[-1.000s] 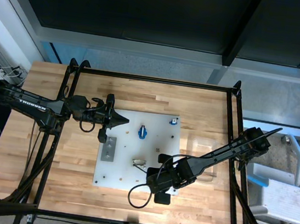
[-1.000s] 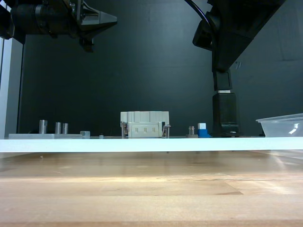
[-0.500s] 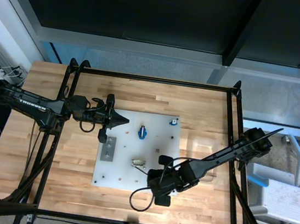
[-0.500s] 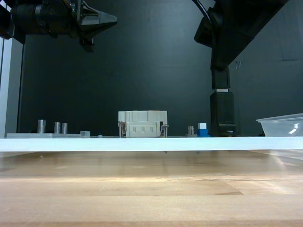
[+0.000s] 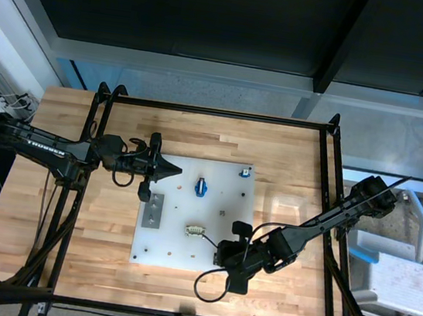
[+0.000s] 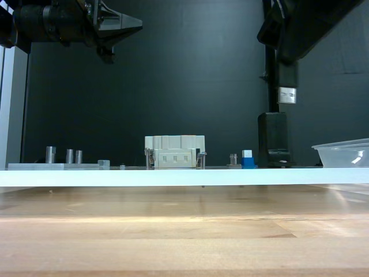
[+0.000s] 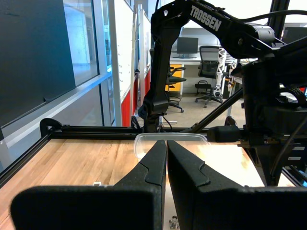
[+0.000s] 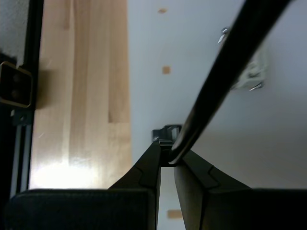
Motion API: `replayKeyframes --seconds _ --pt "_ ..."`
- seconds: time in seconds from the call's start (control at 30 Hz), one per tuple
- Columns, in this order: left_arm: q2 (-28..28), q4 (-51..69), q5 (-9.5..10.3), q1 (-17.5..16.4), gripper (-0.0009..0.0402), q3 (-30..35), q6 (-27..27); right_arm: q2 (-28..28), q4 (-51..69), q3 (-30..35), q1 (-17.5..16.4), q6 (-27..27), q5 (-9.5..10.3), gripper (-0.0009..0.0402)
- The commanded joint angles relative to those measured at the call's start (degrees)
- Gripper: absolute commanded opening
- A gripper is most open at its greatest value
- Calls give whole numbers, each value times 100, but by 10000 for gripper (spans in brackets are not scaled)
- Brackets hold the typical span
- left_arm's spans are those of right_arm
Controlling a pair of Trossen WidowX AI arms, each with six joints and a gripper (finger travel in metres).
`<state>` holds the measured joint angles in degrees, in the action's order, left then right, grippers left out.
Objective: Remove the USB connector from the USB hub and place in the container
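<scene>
Over the near right part of the white board (image 5: 190, 202), the high view shows the right gripper (image 5: 224, 253) pointing down, with the USB connector's (image 5: 197, 284) cable looping toward the near edge. The container (image 5: 285, 205) stands on the table just right of the board, apart from the gripper. The left gripper (image 5: 167, 169) hangs over the board's far left corner.

Low view: the connector's metal plug tip hangs from the right gripper directly above the hub (image 6: 272, 138), with a clear gap between them. The hub stands upright on the board, just beside a blue piece (image 6: 247, 158). The beige connector (image 6: 174, 152) sits mid-board. The container shows at the right edge. The left gripper is high at the left, well above the board.

Left wrist view: the left gripper's fingers (image 7: 152, 165) are pressed together, holding nothing.

Right wrist view: the right fingers (image 8: 148, 165) are pinched narrow on the connector's end, and its cable runs out slantwise across the board.
</scene>
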<state>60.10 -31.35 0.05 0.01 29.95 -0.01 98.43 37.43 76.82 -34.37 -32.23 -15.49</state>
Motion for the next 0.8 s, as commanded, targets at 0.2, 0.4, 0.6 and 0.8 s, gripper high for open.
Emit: replayKeyframes --seconds 0.2,0.4,0.6,0.8 --pt "2 0 0 0 1 0 0 -48 55 22 -15 52 61 0" --pt "2 0 0 0 1 0 0 -256 286 20 -15 55 203 0" --pt "2 0 0 0 1 0 0 -573 713 20 -31 48 205 0" --pt "2 0 -2 0 1 0 0 -922 1344 20 -46 11 210 0"
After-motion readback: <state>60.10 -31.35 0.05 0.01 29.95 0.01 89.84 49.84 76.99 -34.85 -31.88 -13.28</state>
